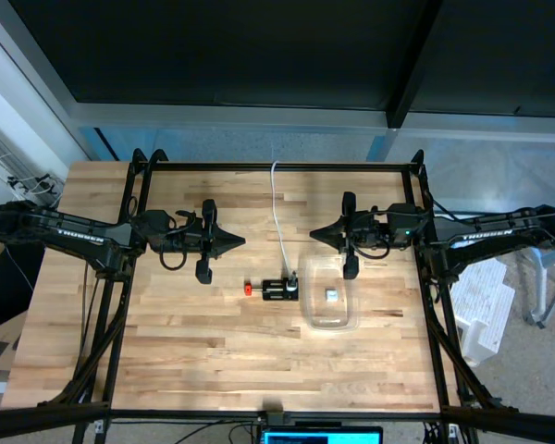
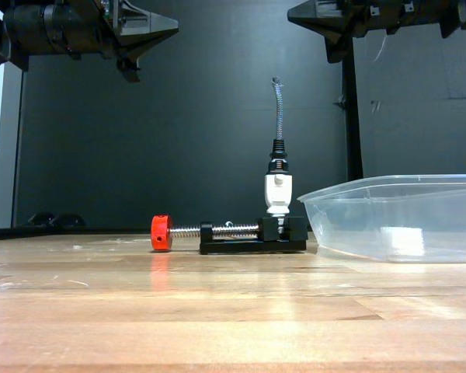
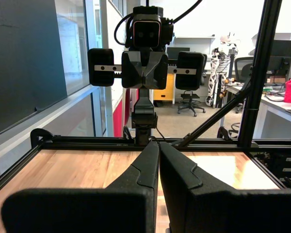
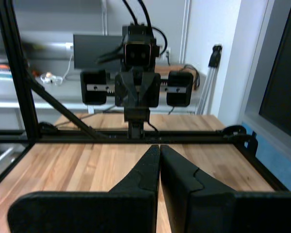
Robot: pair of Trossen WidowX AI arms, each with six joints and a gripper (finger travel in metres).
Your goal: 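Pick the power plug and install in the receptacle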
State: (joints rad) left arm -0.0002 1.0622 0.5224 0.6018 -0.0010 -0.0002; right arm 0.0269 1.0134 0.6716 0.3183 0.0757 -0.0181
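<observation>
The receptacle [image 1: 277, 289] is a small black block at the table's middle, with a red-orange knob [image 2: 161, 232] on its left end, a white socket piece [image 2: 277, 192] standing on it and a thin white cable [image 1: 277, 208] running to the far edge. The power plug is hidden in these views. My left gripper [image 1: 243, 242] hangs shut, high above the table, left of and beyond the receptacle, holding nothing. My right gripper [image 1: 313, 235] is shut too, at the same height, above the clear tray's far end. Their tips face each other [image 3: 158, 143] [image 4: 159, 146].
A clear plastic tray [image 1: 350, 319] lies just right of the receptacle, with a small whitish-grey square piece [image 1: 332, 295] in it. A black frame rail [image 1: 277, 166] runs along the table's far edge, with struts down both sides.
</observation>
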